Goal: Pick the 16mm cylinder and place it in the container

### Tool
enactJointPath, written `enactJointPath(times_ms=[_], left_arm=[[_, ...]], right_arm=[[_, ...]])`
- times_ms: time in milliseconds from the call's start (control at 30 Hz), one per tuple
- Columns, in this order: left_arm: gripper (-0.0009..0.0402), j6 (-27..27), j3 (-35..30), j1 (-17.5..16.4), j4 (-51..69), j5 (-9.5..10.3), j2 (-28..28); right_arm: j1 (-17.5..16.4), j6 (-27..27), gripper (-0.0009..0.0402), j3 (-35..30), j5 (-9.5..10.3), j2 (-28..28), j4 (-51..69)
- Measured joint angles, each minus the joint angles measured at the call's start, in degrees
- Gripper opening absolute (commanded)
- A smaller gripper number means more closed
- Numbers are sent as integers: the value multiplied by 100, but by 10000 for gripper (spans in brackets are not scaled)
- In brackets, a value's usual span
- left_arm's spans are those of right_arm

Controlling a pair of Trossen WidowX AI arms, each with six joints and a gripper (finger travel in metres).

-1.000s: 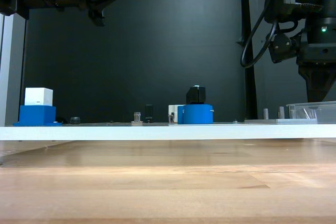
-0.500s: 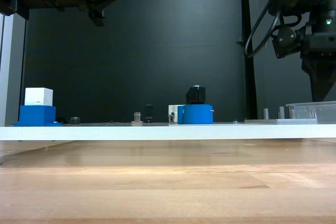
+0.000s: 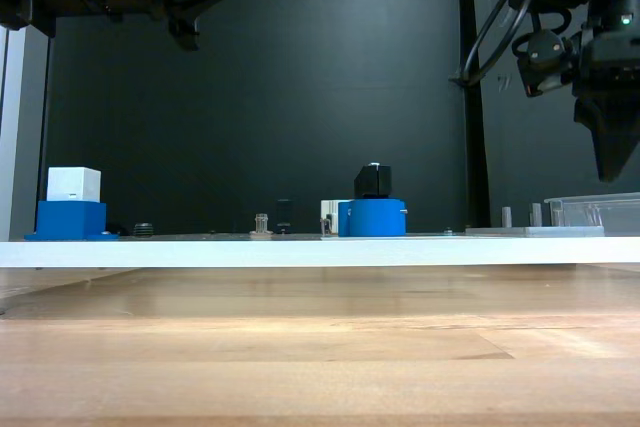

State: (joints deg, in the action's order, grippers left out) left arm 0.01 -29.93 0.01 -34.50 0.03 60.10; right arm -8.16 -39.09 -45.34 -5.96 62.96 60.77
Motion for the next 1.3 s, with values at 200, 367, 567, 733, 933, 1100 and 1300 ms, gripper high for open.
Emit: enactJointPath(times_ms=[200,367,567,733,933,1100,1300], left_arm=[[0,0,-2,0,-2,2,0],[0,0,-2,0,-2,2,-2],[0,0,0,0,0,2,0],[0,0,-2,0,0,2,0],[0,0,0,0,0,2,-2],[0,0,-2,0,-2,2,0],[0,0,-2,0,0,0,0]], right_arm=[[-9,74,177,-334,-2,-2,376],[-13,105,177,-387,-2,-2,385],[-13,105,177,-387,-2,-2,389],[-13,105,177,-387,-2,0,387],[-11,103,177,-387,-2,2,387],[-11,85,177,-387,-2,2,387],[-11,83,177,-387,-2,2,387]])
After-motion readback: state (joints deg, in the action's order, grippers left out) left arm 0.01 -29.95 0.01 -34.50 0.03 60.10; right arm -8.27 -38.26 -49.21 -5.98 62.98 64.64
